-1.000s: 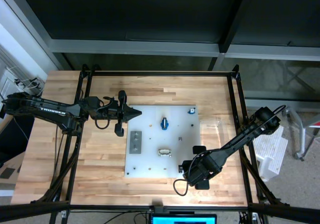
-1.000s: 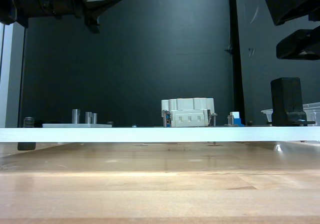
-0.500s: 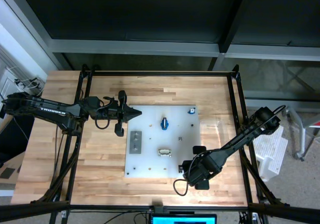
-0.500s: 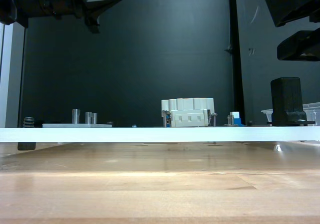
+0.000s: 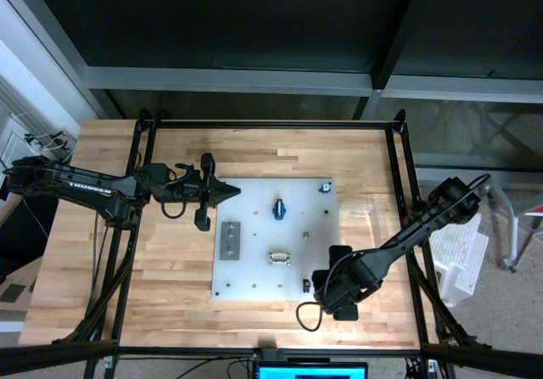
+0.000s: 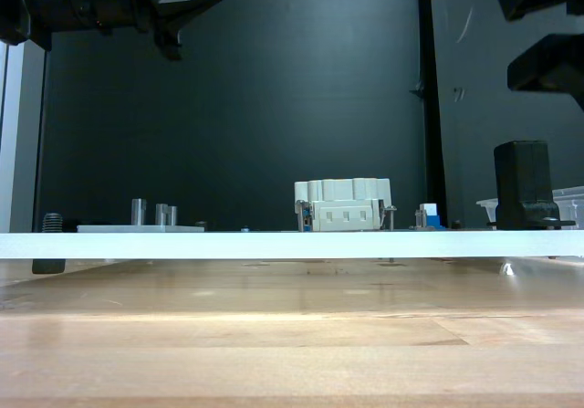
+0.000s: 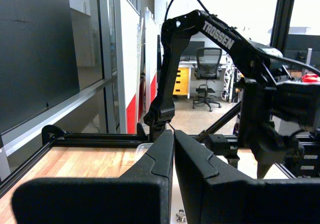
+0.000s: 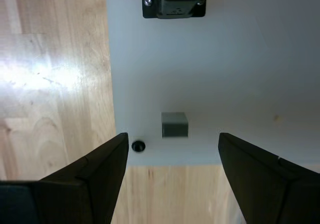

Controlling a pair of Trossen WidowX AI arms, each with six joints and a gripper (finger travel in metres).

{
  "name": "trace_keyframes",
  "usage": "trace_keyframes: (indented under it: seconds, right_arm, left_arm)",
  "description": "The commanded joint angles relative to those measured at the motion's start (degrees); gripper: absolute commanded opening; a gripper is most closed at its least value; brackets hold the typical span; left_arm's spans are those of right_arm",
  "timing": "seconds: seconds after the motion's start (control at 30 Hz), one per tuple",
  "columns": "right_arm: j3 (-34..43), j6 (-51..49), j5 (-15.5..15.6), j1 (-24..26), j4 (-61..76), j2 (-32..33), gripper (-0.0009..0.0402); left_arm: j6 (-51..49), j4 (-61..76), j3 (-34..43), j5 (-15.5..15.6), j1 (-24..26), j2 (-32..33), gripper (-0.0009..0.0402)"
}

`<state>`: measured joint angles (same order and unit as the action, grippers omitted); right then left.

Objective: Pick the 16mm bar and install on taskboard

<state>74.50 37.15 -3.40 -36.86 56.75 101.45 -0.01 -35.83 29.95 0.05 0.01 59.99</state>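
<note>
I judge the task to be close to its end. The bar [image 8: 174,124] is in neither of my hands. I take it to be the small grey square on the board [image 5: 254,201], near the near-right corner, just beside a screw [image 8: 138,146] and well short of the black mount [image 8: 174,1]. From straight above I see only its square top face, level and apart from my fingers. I cannot tell how deep it sits, or whether it is fully in its seat. The low view does not show it.

If it is seated, what is left is little: check that it is home and flush, then draw my arm back off the board. If it only rests on the hole, it needs a push down.

My right hand [image 8: 172,140] hangs above that corner, pointing straight down. Its fingers are spread wide, one on each side of the bar, holding and touching nothing.

My left hand [image 5: 233,191] is high over the board's far-left corner, pointing inward. Its fingers are pressed together with nothing between them. The surface [image 5: 170,269] lies well below it.
</note>
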Motion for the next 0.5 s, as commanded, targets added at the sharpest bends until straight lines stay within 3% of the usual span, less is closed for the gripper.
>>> trace_keyframes:
  seconds: [0.03,0.5]
  right_arm:
    - [1.27,-0.26,-0.11,-0.02,2.82,-1.40,0.0262]
    - [2.69,-0.28,-0.09,-0.04,4.87,-4.31,0.0259]
  left_arm:
    - [0.00,0.00,0.00,-0.02,0.00,0.00,0.0000]
    - [0.00,0.00,0.00,-0.02,0.00,0.00,0.0000]
